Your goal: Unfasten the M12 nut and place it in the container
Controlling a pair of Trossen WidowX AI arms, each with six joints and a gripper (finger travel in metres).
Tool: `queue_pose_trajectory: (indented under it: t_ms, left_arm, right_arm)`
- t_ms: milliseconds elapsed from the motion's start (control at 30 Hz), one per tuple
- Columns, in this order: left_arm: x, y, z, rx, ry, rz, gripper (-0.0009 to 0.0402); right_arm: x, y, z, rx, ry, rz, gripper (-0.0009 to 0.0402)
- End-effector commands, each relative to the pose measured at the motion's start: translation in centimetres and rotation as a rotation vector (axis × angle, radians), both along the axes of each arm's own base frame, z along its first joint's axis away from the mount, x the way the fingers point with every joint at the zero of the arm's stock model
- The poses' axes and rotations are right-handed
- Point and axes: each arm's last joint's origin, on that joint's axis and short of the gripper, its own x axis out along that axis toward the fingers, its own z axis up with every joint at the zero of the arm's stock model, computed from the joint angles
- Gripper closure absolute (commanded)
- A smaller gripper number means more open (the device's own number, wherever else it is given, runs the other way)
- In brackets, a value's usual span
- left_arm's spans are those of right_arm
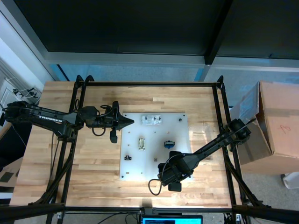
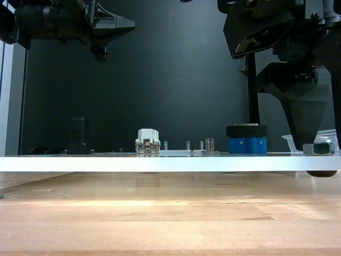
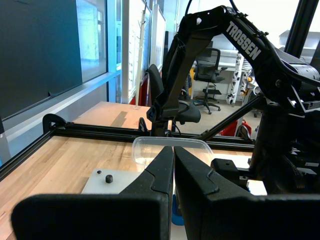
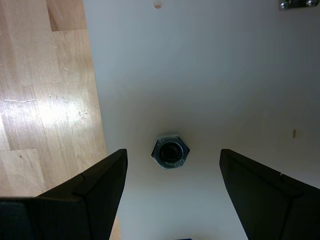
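The small silver M12 nut [image 4: 170,151] sits on its stud on the white board [image 4: 225,75], seen from straight above with the dark stud in its bore. My right gripper [image 4: 173,153] hangs open over it, one finger on each side and neither touching. In the low view the nut [image 2: 321,148] shows low between the right fingers [image 2: 305,114]. In the high view the right gripper [image 1: 170,178] covers the board's near right edge and hides the nut. The clear container [image 1: 201,134] lies just right of the board. My left gripper [image 1: 126,122] is shut, held high at the board's far left.
A blue block [image 1: 169,144], a white connector [image 1: 141,144] and a silver fitting [image 1: 152,120] stand on the board. A black post [image 1: 180,118] marks its far right corner. Black frame rails [image 1: 219,107] ring the table. A cardboard box [image 1: 273,126] stands off to the right.
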Motion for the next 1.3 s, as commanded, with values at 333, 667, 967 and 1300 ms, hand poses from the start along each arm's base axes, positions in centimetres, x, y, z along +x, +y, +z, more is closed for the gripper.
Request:
queue_pose_trajectory:
  t_ms: [333,667,967,1300]
  left_arm:
    - [0.01,0.01,-0.01,0.0,0.0,0.0,0.0393]
    - [0.01,0.01,0.0,0.0,0.0,0.0,0.0393]
    - [0.01,0.01,0.0,0.0,0.0,0.0,0.0393]
    - [0.01,0.0,-0.01,0.0,0.0,0.0,0.0393]
  right_arm:
    - [0.07,-0.05,0.02,0.004,-0.004,-0.005,0.0173]
    - [0.19,-0.04,-0.01,0.01,-0.016,-0.006,0.026]
    - [0.17,-0.1,-0.16,0.011,-0.016,-0.007,0.0323]
    - [0.17,-0.13,-0.2,0.01,-0.015,-0.005,0.0392]
